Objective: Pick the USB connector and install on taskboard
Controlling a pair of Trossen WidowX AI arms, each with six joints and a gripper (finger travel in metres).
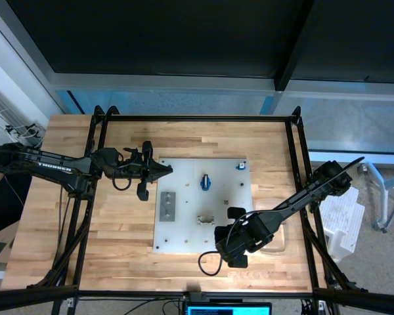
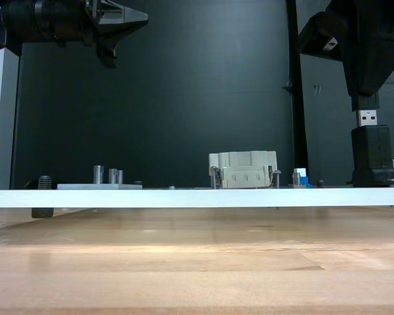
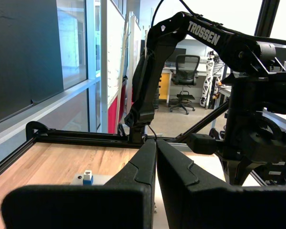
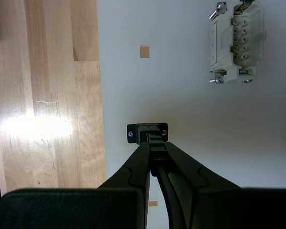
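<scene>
The USB connector (image 2: 366,118), clamped in the closed right pincer (image 4: 153,144) above the port (image 2: 374,157) at 5 o'clock of the taskboard (image 1: 184,180), could be jammed if misaligned; the left pincer (image 1: 164,169) is parked closed, empty, at 10 o'clock

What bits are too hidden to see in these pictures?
High view: the right gripper, over the taskboard's near right corner, hides the USB connector.
Right wrist view: its shut fingers cover the connector's tip above the black port.
Left wrist view: the left gripper, shut above the board's far left corner, blocks most of it.
</scene>
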